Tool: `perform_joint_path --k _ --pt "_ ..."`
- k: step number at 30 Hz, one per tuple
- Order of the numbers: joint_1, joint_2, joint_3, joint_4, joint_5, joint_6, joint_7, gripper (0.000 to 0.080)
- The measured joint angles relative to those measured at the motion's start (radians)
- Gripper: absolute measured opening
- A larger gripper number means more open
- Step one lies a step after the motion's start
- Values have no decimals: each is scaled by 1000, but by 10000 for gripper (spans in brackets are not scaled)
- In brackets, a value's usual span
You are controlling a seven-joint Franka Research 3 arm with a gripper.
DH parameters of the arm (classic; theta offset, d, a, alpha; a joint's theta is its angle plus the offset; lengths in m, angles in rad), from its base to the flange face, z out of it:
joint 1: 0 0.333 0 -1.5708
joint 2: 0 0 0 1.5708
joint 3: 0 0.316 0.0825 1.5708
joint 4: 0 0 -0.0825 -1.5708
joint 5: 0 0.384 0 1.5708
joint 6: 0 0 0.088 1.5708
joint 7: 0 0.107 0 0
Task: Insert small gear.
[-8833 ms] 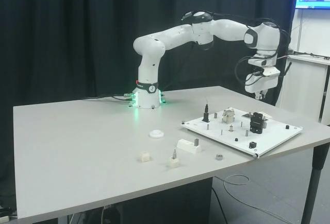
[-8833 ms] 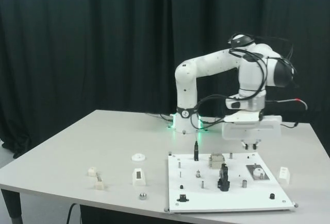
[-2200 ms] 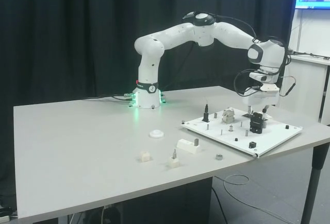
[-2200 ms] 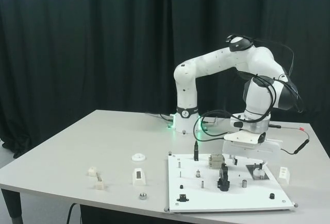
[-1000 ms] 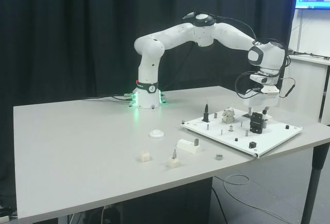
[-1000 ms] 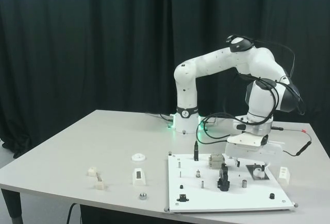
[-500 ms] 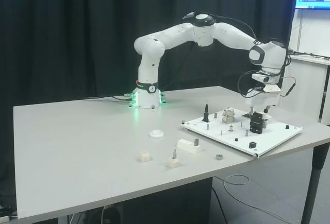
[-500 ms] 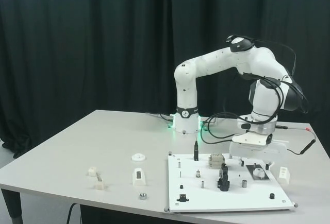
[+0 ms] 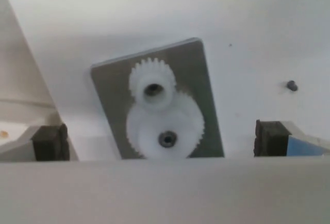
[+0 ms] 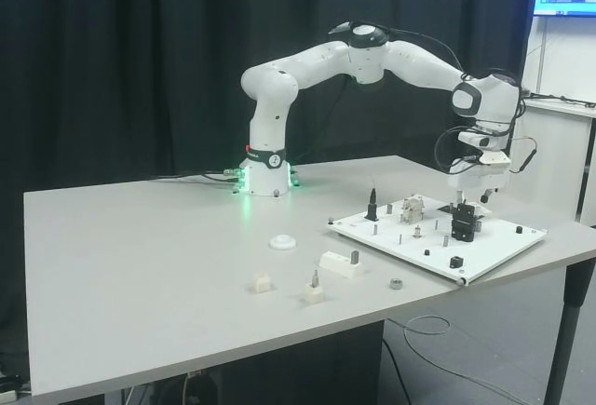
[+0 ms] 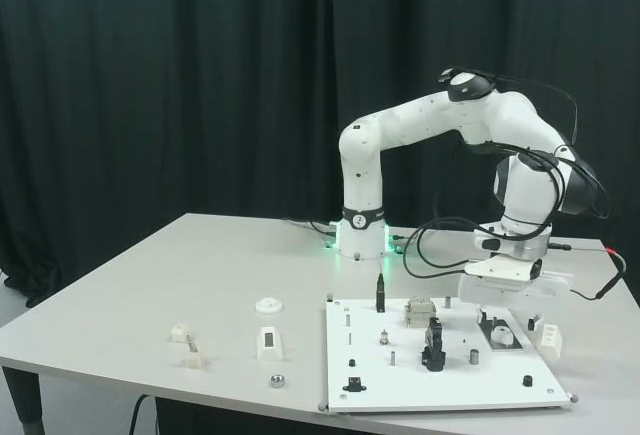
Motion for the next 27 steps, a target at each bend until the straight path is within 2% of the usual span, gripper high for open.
perform_joint_path --k 13,27 --pt "1 0 31 8 0 58 32 800" --pt "0 0 36 9 1 73 39 800"
